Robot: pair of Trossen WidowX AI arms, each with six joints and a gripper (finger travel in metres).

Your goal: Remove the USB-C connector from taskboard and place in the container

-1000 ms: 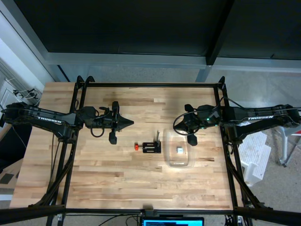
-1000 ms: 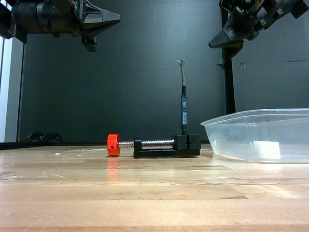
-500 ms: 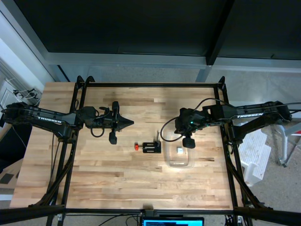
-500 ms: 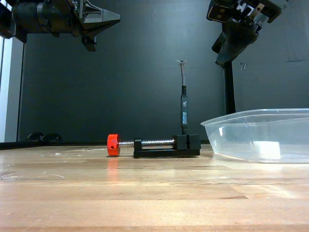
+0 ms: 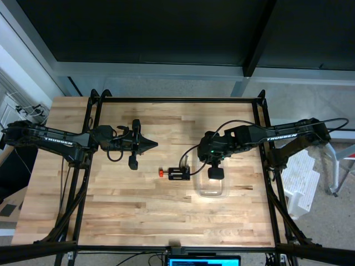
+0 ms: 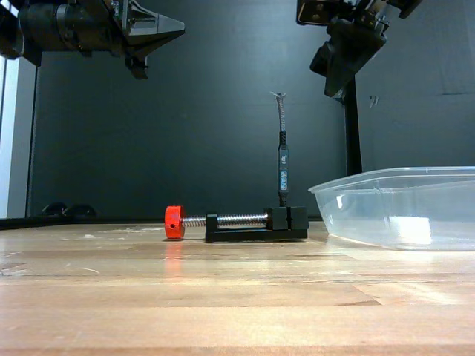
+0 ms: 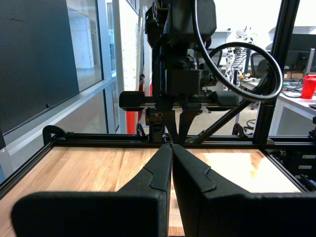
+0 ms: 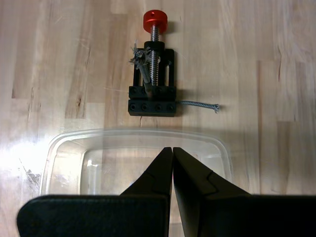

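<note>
— What do we record of the room?

— We note a light wooden table [image 5: 138, 216] of plank strips, bordered by a black metal frame [image 5: 177, 100]. Behind it stands a dark panel [image 5: 166, 27]. The floor [image 5: 310, 94] beyond is grey and speckled.

— And the surroundings?

— At the table's near edge we see a screen [image 5: 203, 260] lit blue. A white pile [image 5: 302, 185] sits on the floor to the right, and white cables [image 5: 25, 111] gather to the left. From the left wrist camera we observe tall glass panes [image 7: 84, 44] in grey frames, a brightly lit office beyond, and a desk [image 7: 296, 101] carrying a red cup [image 7: 308, 86]. Overhead light glares off the tabletop.
</note>
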